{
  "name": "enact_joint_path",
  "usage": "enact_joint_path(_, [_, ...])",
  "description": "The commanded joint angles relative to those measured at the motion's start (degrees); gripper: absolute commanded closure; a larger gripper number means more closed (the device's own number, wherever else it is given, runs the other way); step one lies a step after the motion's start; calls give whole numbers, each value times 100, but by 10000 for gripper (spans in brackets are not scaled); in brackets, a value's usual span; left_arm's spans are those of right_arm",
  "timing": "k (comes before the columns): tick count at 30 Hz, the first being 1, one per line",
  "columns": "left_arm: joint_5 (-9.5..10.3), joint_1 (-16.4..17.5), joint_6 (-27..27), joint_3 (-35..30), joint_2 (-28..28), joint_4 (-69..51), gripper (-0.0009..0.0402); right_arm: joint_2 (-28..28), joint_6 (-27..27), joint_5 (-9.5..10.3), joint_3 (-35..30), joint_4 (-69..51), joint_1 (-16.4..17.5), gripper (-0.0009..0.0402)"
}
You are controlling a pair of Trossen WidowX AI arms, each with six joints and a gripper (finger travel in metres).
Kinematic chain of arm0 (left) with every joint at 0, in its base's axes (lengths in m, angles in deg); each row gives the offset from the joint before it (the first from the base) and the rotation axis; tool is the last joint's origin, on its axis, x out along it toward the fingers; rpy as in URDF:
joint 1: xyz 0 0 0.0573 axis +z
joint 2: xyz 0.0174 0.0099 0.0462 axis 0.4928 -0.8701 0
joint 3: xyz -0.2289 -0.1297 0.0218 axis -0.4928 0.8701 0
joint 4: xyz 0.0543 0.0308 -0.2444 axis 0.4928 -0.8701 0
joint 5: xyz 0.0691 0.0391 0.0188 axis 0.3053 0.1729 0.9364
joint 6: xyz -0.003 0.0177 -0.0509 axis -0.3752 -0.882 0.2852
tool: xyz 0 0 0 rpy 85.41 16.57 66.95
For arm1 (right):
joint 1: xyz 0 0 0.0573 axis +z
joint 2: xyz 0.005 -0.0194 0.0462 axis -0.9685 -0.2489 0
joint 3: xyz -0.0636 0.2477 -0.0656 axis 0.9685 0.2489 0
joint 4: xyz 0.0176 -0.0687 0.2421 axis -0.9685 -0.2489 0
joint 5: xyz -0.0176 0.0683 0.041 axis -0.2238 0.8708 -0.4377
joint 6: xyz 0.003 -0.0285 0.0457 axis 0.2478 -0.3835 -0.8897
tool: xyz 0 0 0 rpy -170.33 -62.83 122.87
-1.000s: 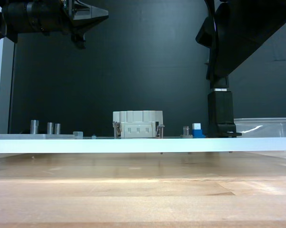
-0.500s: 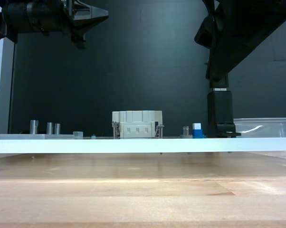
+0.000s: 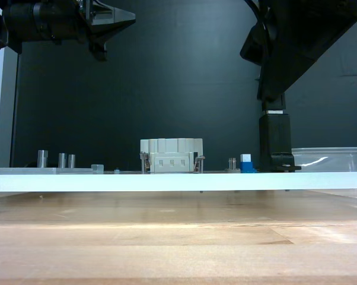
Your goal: Remove the USB connector from the USB hub and place in the container
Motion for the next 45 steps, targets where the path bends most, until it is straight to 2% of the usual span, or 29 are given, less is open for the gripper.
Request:
enact_joint_path(1, [0,0,-2,0,-2,2,393,0,59,192,4,-37,-61,393])
enact_joint_path(4, [0,2,-2,0,-2,2,392,0,120,323,4,-42,-96,394])
enact_joint_path(9, [0,0,-2,0,0,2,392,0,116,293,4,-50,-96,393])
enact_joint_path(13, [0,0,-2,0,0,2,393,0,111,28,4,-52,-74,394])
enact_joint_path(20, [0,0,-2,0,-2,2,392,-17,-81,-37,-2,-52,90,394])
enact_joint_path(26, [0,0,-2,0,0,2,392,-17,-245,-310,-2,-57,234,394])
enact_joint_path(29, [0,0,-2,0,-2,2,393,-28,-153,-599,0,-96,245,394])
enact_joint_path(43, [0,0,-2,0,0,2,392,-168,-28,-577,-44,-107,284,394])
enact_joint_path(45, [0,0,-2,0,-2,2,393,-160,-9,-518,-44,-111,280,393])
